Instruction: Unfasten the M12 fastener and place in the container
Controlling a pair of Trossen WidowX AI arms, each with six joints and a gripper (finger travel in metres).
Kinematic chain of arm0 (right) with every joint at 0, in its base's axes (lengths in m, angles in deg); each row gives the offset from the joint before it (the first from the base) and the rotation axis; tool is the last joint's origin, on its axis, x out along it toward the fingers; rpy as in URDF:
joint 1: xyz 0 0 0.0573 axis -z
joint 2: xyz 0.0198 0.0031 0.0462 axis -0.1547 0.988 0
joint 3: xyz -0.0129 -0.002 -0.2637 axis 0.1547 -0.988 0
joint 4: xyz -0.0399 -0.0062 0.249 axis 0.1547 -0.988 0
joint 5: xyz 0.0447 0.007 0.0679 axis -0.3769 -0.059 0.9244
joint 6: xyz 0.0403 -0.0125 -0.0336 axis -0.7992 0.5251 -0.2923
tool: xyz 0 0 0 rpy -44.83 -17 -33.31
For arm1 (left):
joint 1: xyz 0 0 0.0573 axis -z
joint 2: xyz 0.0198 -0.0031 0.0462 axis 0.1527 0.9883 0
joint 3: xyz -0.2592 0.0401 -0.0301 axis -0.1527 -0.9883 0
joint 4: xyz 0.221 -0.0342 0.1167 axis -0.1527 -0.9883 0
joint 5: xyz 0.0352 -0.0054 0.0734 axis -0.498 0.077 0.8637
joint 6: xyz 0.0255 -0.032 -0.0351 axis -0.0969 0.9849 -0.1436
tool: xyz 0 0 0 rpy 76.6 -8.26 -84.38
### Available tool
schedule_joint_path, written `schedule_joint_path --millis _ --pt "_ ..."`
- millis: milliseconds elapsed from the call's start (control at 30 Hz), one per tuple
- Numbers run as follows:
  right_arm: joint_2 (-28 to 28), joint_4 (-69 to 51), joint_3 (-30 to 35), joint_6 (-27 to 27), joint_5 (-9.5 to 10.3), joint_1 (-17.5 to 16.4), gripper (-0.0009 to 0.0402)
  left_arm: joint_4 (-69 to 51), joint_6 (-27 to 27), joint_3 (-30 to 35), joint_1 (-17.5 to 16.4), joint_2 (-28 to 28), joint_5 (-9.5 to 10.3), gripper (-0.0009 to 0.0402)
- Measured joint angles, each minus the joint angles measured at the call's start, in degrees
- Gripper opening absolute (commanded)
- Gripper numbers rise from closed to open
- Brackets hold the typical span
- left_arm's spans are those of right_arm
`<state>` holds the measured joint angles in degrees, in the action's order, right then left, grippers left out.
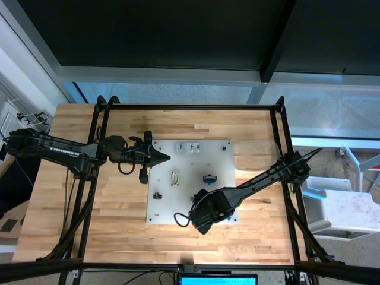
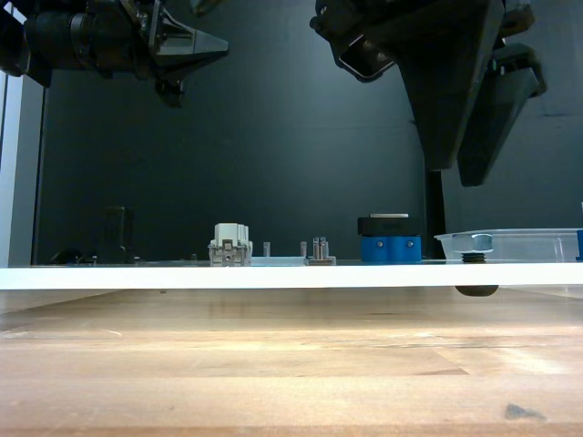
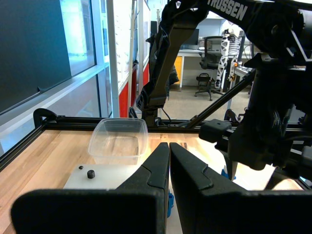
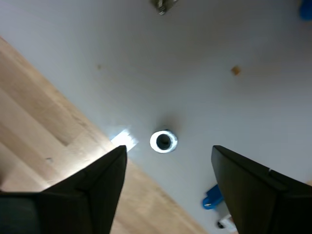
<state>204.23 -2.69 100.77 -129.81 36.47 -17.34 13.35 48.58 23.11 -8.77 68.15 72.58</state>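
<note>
**Nut on its stud, right tool spread above it**

The right tool (image 2: 454, 173) hangs over the near right part of the white board (image 1: 178, 205). Its two fingers stand well apart and grip nothing. In the right wrist view, the M12 nut (image 4: 164, 141) shows between the fingers as a small silver ring with a dark centre. It lies on the board's white face, close to the edge where the wood of the counter (image 1: 119, 225) begins, and neither finger touches it.

In the low view, the nut sits on the black ribs of the stud (image 2: 473, 259), with the tool's fingers clear above it. There the nut overlaps the wall of the container (image 2: 510, 244), but the wrist view places it on the board, not in the bin. In the high view the right arm covers this spot.

The container, a shallow clear bin with rounded corners, stands at the board's right end. I cannot tell whether it rests on the board or on the counter just past it.

The left tool (image 3: 169, 161) is held high over the board's left edge, pointing inward, well apart from the nut. Its fingers are pressed together with only a thin seam between them.

A blue block (image 2: 390, 248) with a black top and a pale connector (image 2: 230, 246) stand mid-board.
</note>
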Motion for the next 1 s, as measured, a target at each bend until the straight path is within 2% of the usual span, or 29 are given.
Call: schedule_joint_path --millis 300,467,1000 --pt "1.7 0.9 -0.5 -2.7 0.07 0.0 0.0256 -0.1 0.0 0.0 0.0 0.0 0.02 0.0" --pt "1.7 3.3 -3.1 -3.7 0.39 0.0 0.0247 -0.7 0.0 0.0 0.0 0.0 0.0 0.0" --pt "3.1 6.1 -4.7 -4.0 0.57 0.0 0.0247 -3.5 0.0 0.0 0.0 0.0 0.02 0.0"
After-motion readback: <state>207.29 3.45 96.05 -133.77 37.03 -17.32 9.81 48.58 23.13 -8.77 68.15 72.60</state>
